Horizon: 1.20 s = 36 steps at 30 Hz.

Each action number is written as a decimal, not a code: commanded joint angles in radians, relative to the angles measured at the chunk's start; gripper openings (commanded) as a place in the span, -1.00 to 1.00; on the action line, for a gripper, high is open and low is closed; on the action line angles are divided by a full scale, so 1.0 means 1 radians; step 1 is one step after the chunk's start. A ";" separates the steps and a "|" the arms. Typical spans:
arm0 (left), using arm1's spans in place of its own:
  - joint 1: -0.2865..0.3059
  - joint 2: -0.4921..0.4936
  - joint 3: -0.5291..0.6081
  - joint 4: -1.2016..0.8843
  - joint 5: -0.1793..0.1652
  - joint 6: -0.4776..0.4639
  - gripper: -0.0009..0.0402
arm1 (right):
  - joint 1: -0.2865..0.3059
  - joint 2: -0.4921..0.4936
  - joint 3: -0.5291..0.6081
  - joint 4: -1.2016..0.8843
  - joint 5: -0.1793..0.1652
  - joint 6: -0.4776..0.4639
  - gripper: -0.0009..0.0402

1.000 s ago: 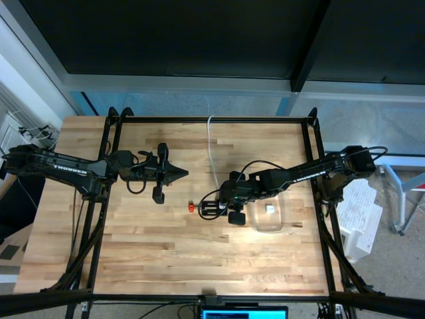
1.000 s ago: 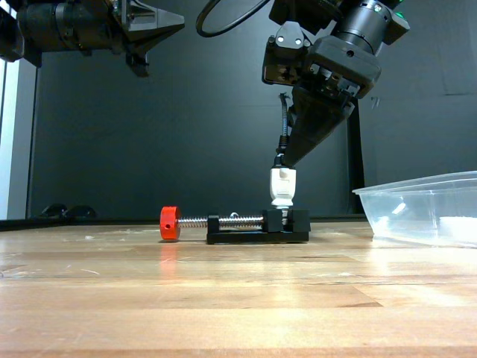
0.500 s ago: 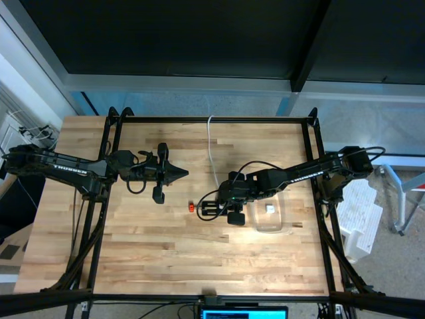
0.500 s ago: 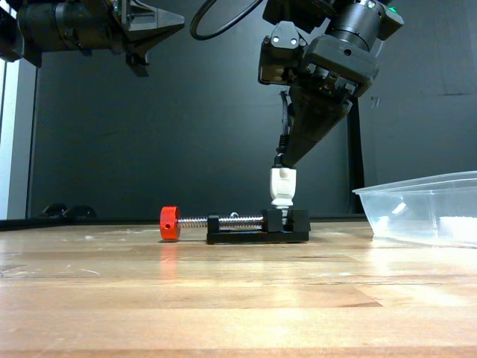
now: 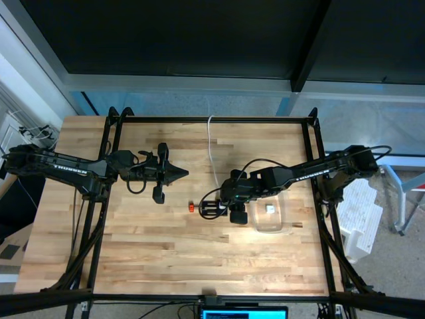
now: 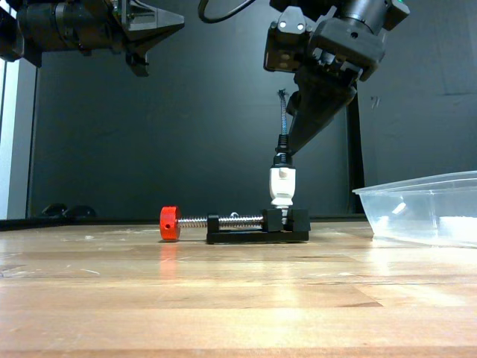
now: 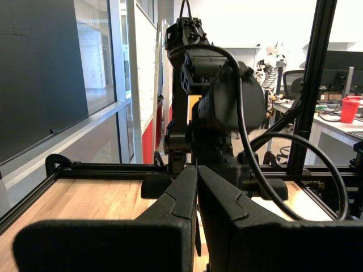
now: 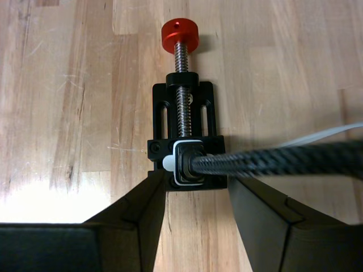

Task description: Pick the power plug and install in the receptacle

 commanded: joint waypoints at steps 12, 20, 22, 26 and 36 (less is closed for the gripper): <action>0.000 0.000 0.000 0.000 0.000 0.000 -0.96 | 0.002 -0.224 0.002 -0.136 -0.003 0.001 -0.07; 0.000 0.000 0.000 0.000 0.000 0.000 -0.96 | 0.002 -0.261 -0.019 -0.168 -0.003 -0.009 -0.16; 0.000 0.000 0.000 0.000 0.000 0.000 -0.96 | 0.002 -0.262 -0.020 -0.167 -0.003 -0.026 -0.19; 0.000 0.000 0.000 0.000 0.000 0.000 -0.96 | 0.000 -0.286 -0.026 -0.133 0.024 -0.066 -0.34; 0.000 0.000 0.000 0.000 0.000 0.000 -0.96 | -0.095 -0.472 -0.185 0.313 0.002 -0.130 -0.98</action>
